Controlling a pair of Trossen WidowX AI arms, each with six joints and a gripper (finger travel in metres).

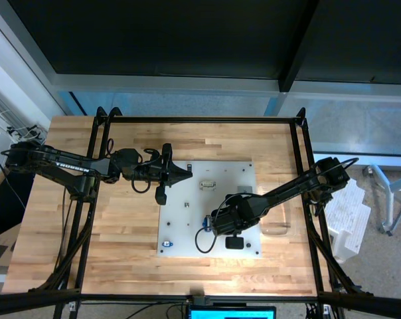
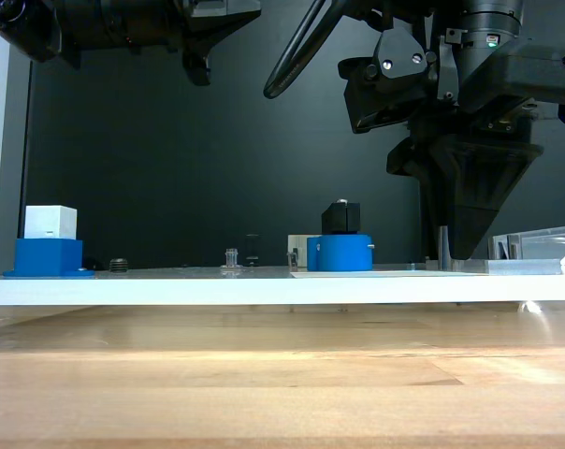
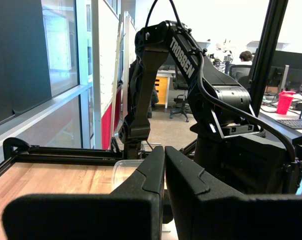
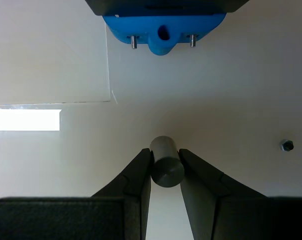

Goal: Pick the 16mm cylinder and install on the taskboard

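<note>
One peg, the 16mm cylinder (image 4: 167,167), is pinched between my right gripper (image 4: 165,153) fingers just above the taskboard (image 1: 187,226), near the blue fitting (image 4: 163,27). Left gripper (image 3: 164,154) closed, empty, raised over the board's far-left corner.

- Wooden table (image 1: 68,219): light butcher-block planks; grain runs left to right; bare wood at both sides and along the near edge
- Black frame (image 1: 200,120): tube rails along the table's far edge and down both sides
- Clear plastic tray (image 1: 277,232): lies flat on the table's right part; see-through
- Papers (image 1: 350,212): printed white sheets off the table's right edge; tilted
- Screen (image 1: 232,312): blue-lit; at the near edge, about mid-width
- Red cup (image 3: 286,102): on a desk in the room behind; seated person (image 3: 246,56) farther back
</note>
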